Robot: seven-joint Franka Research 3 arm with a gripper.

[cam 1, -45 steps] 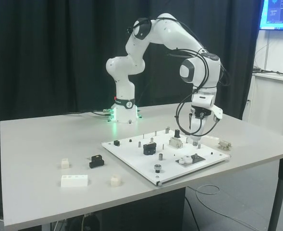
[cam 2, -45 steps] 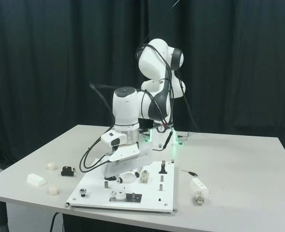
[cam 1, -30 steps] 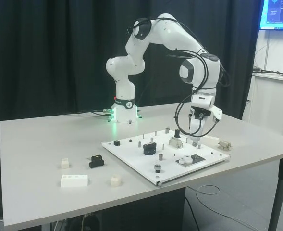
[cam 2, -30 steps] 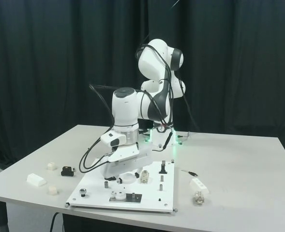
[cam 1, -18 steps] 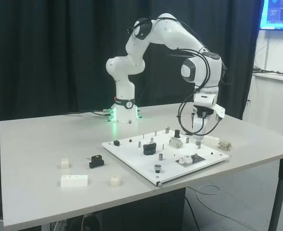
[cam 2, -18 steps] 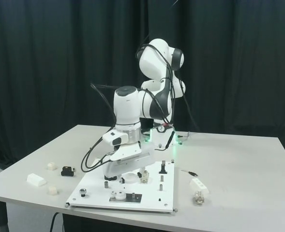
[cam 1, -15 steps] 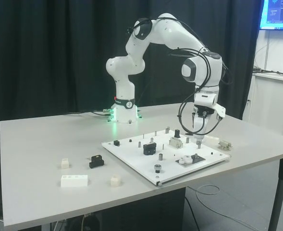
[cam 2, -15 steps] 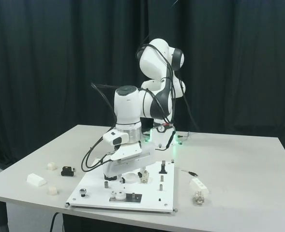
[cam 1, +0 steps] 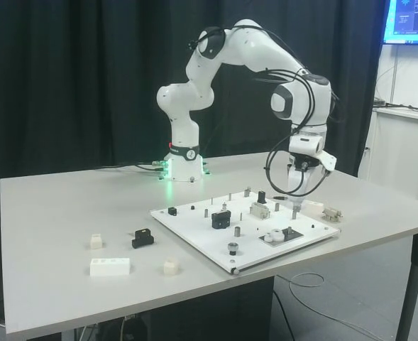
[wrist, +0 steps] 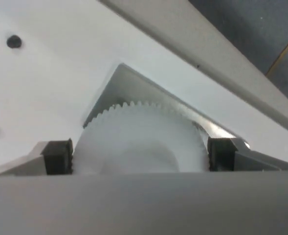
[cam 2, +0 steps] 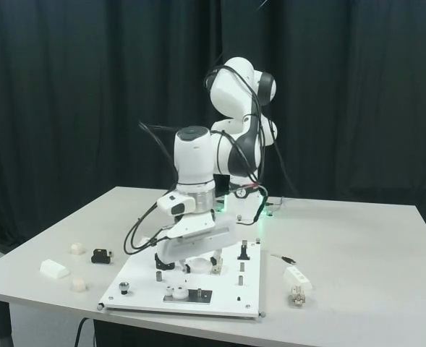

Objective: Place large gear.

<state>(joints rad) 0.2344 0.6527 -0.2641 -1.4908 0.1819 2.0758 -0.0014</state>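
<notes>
In the wrist view the claw held the large gear by its toothed rim, one black pad on each side, the jaws spread only as wide as the gear itself. Beyond the gear lay the white board, with a small dark hole off to one side of the claw. Only the thin toothed edge was gripped, so a jolt could, I judged, let the gear tip or slip between the pads, and its bore could not be seen, which would make lining it up on a peg hard to check from here.

In the first room view the claw hung at the far edge of the board, above it, with the grey table beneath. Compared with the oldest frame of this view, the wrist had risen and swung away from the robot's base, toward the small connector lying beside the board. Pegs and fixtures stood close under the claw; a low pass could clip them.

In the second room view the gear showed as a white disc under the claw, near an upright peg. Against the earlier frame here, the forearm stood higher and had shifted sideways.
</notes>
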